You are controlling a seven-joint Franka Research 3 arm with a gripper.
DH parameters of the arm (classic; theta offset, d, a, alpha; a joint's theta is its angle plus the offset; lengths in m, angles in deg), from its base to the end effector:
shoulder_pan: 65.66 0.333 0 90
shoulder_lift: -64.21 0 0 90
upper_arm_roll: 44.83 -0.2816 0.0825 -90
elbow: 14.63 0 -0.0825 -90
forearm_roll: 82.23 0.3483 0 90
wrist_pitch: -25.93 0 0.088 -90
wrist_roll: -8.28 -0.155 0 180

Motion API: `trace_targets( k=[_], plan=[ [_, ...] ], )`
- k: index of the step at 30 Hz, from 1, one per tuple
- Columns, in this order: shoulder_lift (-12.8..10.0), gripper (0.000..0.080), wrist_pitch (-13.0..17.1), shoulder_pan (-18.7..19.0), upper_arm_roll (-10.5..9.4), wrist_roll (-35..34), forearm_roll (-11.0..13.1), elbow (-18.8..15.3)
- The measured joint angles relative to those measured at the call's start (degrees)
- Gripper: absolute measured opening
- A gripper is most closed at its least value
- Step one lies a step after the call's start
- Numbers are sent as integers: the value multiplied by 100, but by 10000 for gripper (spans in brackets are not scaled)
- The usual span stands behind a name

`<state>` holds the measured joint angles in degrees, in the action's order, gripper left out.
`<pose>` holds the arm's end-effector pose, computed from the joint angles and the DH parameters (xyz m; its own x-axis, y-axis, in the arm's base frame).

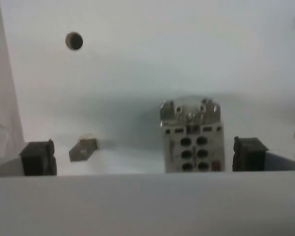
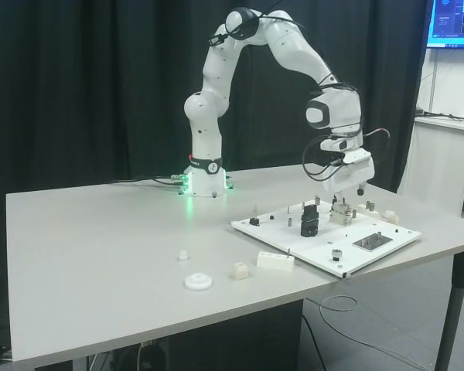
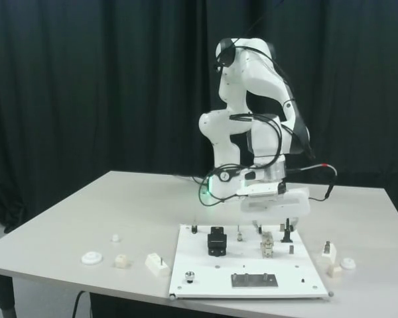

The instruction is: Insert waterproof.

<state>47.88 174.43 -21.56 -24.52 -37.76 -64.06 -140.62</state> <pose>0.4977 0.2172 0.2199 0.8081 -0.5889 0.0128 -0.5798 -0.7991 -0.1589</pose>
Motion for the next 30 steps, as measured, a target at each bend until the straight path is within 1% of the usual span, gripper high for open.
trace_targets(
  k=[3,7,10,13,20,30],
  plan=[
    [0,800,-247,28,0,-312,-244,89],
    [0,800,-487,81,-1,-654,-514,176],
    [-1,800,-591,134,-3,-832,-651,204],
    [-10,800,-626,191,-7,-963,-740,211],
    [-77,800,-626,301,-9,-1152,-828,213],
    [-220,800,-614,347,-10,-1240,-844,309]
  ],
)
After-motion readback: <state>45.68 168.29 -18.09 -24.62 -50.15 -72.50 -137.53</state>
